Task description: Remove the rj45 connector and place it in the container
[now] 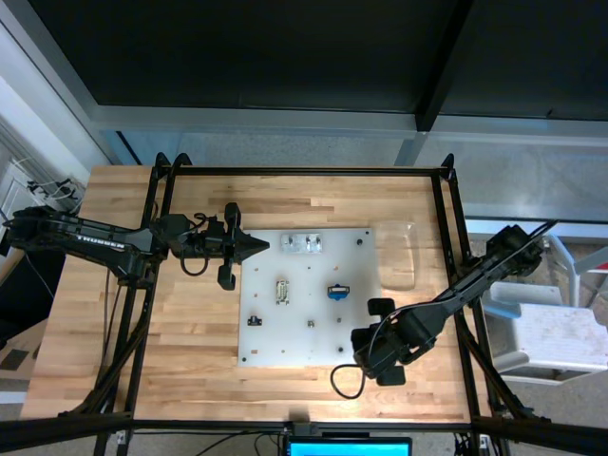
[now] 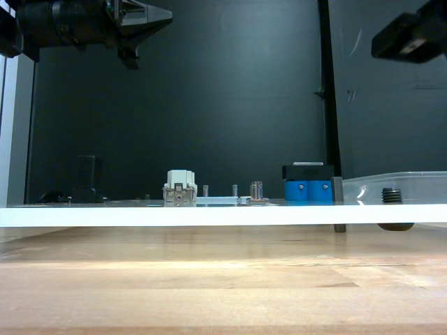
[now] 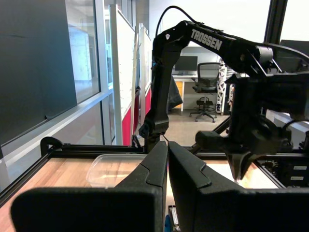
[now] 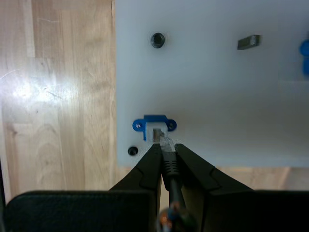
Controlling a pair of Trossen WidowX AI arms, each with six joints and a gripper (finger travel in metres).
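While the left hand (image 1: 258, 247) hangs high over the board's (image 1: 285, 332) upper-left edge in the high view, its fingers (image 3: 154, 169) clenched together on nothing, the right hand (image 1: 372, 361) is down at the board's lower-right corner. Its wrist camera shows both fingers (image 4: 149, 162) closed on the plug (image 4: 165, 141), gripping the black boot just behind the clear tip. The tip sits at the mouth of the small blue socket (image 4: 154, 121), touching its pale opening, though I cannot tell whether it is still seated inside. The socket stands close to the board's corner, with a dark screw just beside it and bare wood of the counter (image 1: 190, 323) beyond the two edges. A black cable (image 1: 340, 382) loops off the board onto the counter under that hand. The tray (image 1: 397, 255) lies on the counter just beside the board's upper-right edge, well apart from the plug. From the low view its clear wall shows at the right, past the blue block (image 1: 337, 292), which stands near the board's middle, between the tray and the right hand.
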